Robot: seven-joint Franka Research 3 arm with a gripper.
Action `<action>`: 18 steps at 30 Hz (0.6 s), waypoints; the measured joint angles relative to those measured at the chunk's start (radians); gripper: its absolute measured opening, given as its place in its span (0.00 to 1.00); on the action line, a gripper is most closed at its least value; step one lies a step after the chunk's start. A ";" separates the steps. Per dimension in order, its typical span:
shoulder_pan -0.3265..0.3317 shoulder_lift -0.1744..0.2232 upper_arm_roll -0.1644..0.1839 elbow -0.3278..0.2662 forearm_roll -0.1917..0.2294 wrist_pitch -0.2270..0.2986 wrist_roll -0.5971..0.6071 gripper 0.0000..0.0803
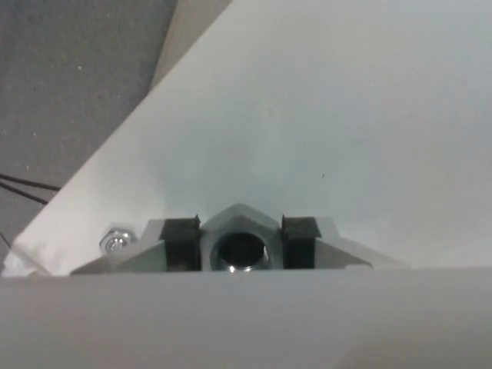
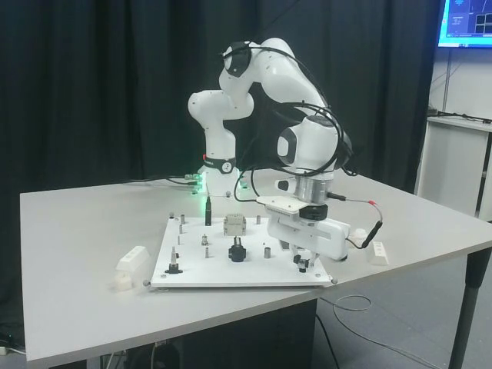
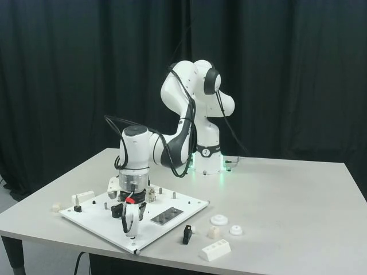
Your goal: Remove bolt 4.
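Even overhead light fills the room, dark curtains behind. The desk (image 2: 77, 231) shows soft shadows under the white board (image 2: 223, 265). The wrist view is blurred up close, glare on the board.

White Franka arm (image 3: 183, 123) with rounded glossy joint housings, black bands at the joints, black cables looped along its links, green light glowing at its base, black pads on the tool (image 1: 239, 244) fingers

The arm (image 2: 265, 108) and white board (image 2: 196, 265) are seen from opposite table sides by both room views; the board (image 1: 323, 138) is seen closely from the wrist.
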 joint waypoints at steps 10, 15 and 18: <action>-0.001 0.001 0.000 0.002 0.000 -0.003 -0.027 0.28; -0.001 0.001 0.000 0.002 0.000 -0.003 -0.066 0.28; -0.001 0.001 0.000 0.002 0.000 -0.003 -0.093 0.28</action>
